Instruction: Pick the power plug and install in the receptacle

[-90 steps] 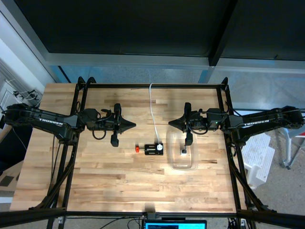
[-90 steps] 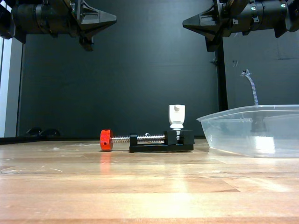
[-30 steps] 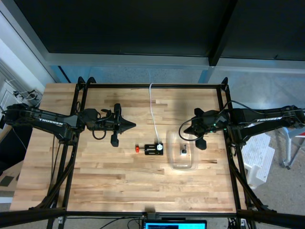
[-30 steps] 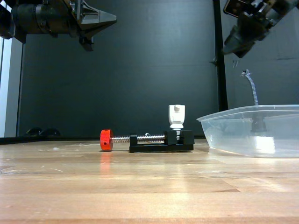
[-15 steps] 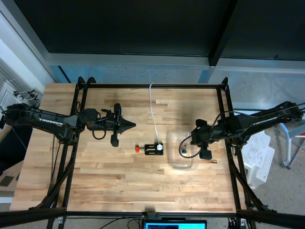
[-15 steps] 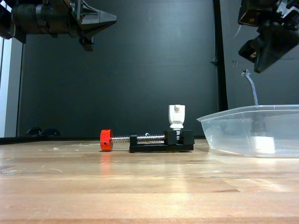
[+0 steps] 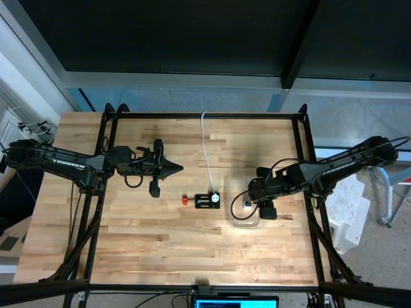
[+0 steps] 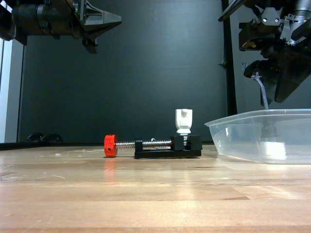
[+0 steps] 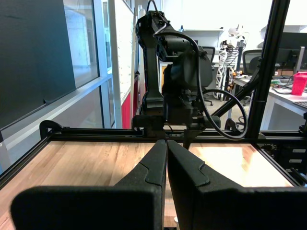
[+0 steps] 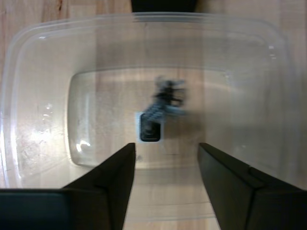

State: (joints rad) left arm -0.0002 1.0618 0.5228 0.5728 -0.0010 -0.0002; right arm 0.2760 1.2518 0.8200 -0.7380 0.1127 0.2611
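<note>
— Where's the power plug (image 10: 150, 130)?
— On the tray (image 10: 29, 96) floor, under the right gripper (image 10: 165, 146), jaws spread. Centre over it, then descend clear of the tray walls.
— Left gripper (image 9: 166, 143)?
— Well apart from the tray, jaws pressed together. The receptacle (image 7: 215, 197) sits just beside the tray.

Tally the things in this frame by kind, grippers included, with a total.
Clear rectangular plastic tray: 1
Small black power plug, lying in that tray: 1
Round white-faced receptacle with long white cable: 1
Black clamp block with red knob: 1
Grippers: 2 (left gripper shut, parked high at left; right gripper open over the tray)
Total: 6
</note>
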